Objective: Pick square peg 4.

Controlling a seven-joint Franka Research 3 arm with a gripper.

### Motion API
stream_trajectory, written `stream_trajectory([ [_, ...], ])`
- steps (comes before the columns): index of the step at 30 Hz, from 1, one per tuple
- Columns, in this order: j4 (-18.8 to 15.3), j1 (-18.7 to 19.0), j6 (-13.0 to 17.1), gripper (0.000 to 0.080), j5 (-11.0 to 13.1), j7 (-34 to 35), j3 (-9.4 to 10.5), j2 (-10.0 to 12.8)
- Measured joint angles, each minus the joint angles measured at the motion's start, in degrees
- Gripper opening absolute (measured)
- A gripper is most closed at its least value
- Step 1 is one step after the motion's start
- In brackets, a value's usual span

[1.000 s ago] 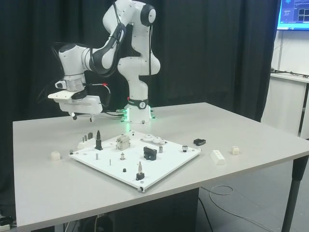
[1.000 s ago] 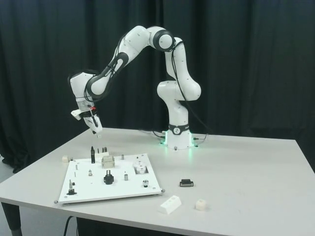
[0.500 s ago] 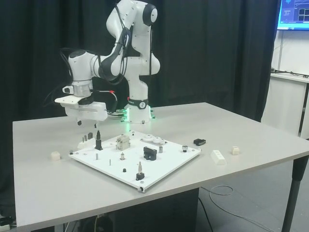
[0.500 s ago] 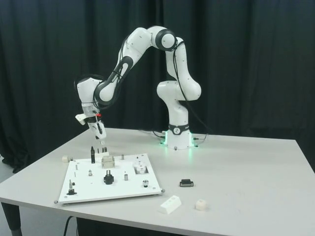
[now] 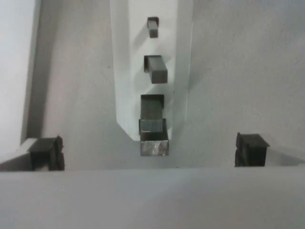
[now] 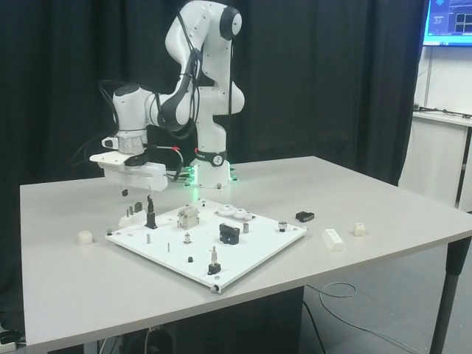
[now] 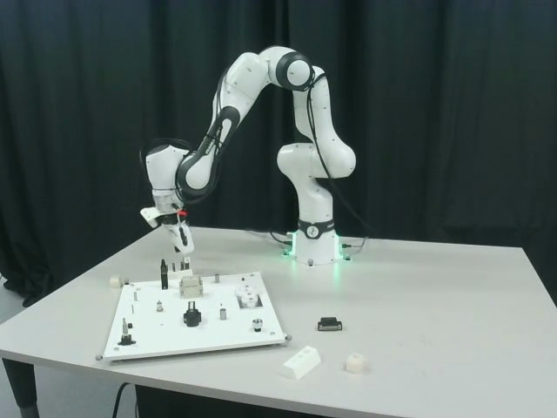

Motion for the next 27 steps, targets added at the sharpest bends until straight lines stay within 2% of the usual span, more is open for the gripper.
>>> stream_trajectory([
  [16, -2.01, -0.06, 3.46, 0.08, 0.28, 0.0, 0.0, 0.99],
  [27, -2.06, -0.03, 5.12, 0.08, 2.5, -0.05, 0.25, 3.0],
])
